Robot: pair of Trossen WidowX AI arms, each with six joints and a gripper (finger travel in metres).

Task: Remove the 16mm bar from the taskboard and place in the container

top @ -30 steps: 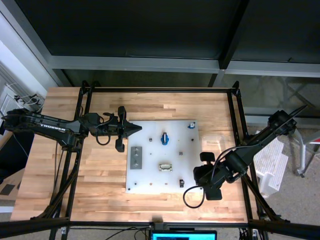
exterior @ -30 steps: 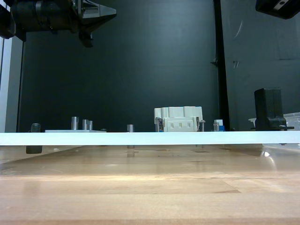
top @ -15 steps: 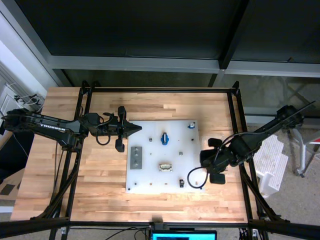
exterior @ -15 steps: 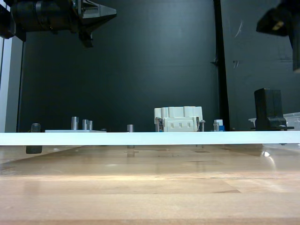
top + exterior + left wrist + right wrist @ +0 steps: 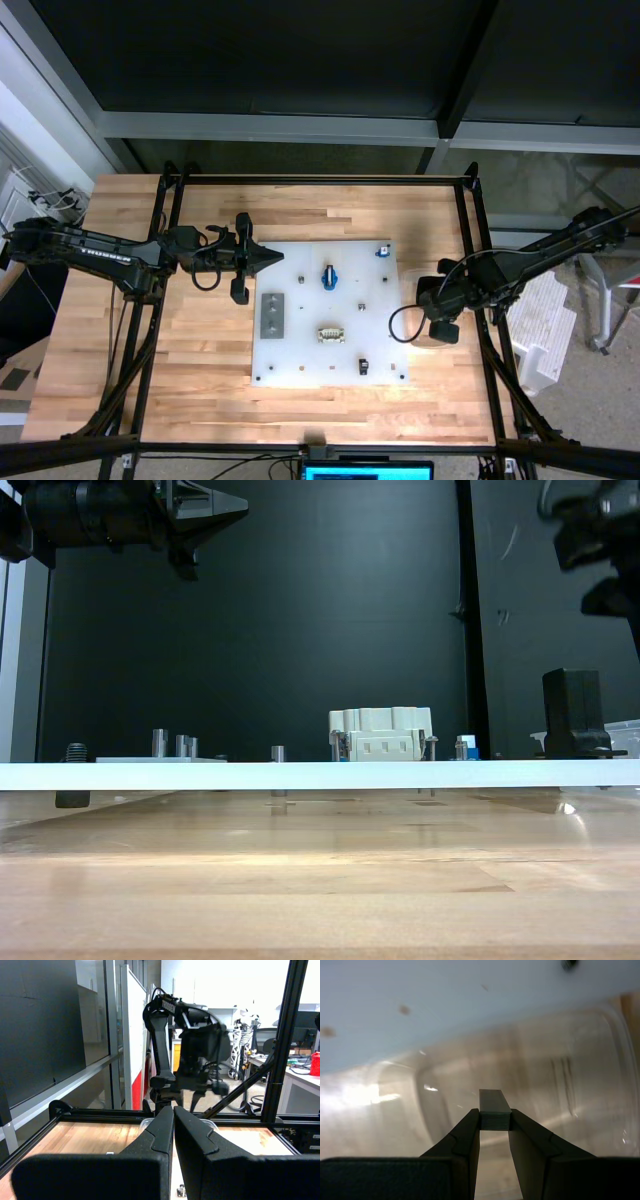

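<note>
Your taskboard (image 5: 300,350): white, mid-table, grey block (image 5: 272,315) on it. Clear container (image 5: 600,1060) just beside board. Your right gripper (image 5: 495,1121) above container, pinching 16mm bar (image 5: 495,1105): short, dull grey, square-ended. Left gripper (image 5: 275,256) closed, raised over board's far-left corner.

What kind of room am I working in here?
Likely a robotics lab: framed wooden bench, white taskboard, other workbenches beyond. The left pincer hangs shut by the board's left edge; the right pincer grips the 16mm bar over the container.
</note>
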